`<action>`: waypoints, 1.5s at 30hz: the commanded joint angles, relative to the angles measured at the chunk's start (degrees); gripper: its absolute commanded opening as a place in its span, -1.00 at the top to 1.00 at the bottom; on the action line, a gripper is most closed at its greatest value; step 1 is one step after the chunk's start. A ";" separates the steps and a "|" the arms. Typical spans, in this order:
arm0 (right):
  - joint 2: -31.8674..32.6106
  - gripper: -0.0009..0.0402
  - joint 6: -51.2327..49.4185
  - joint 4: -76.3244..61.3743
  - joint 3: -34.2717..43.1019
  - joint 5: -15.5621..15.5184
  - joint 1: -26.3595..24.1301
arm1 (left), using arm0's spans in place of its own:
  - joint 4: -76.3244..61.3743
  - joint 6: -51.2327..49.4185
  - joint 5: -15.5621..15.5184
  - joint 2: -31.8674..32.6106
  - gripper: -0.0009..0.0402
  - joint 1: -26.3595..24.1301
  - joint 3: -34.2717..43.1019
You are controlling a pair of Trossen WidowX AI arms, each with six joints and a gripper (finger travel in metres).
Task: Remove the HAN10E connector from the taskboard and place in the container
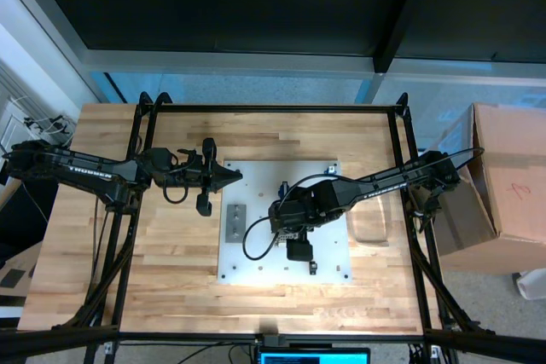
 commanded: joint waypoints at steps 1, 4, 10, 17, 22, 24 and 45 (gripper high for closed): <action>-0.02 -0.57 0.04 1.60 -0.90 0.00 0.17 | 0.00 0.00 0.00 0.00 0.96 0.02 0.00; -0.02 -0.57 0.28 3.82 -2.56 -0.04 0.24 | 0.00 0.00 0.00 0.00 0.96 0.02 0.00; -0.02 -0.57 1.14 6.88 -5.88 0.02 0.42 | 0.00 0.00 0.00 0.00 0.96 0.00 0.00; -0.02 -0.57 1.79 9.99 -8.61 0.07 0.57 | 0.00 0.00 0.00 0.00 0.96 0.00 0.00; -0.02 -0.57 1.66 13.38 -10.36 0.20 0.59 | 0.00 0.00 0.00 0.00 0.96 0.02 0.00; -0.02 -0.57 1.68 14.25 -11.30 0.20 0.61 | 0.00 0.00 0.02 0.00 0.96 0.00 0.00; -0.02 -0.03 0.22 18.80 -14.62 1.53 0.85 | 0.00 0.00 0.00 0.00 0.96 0.00 0.00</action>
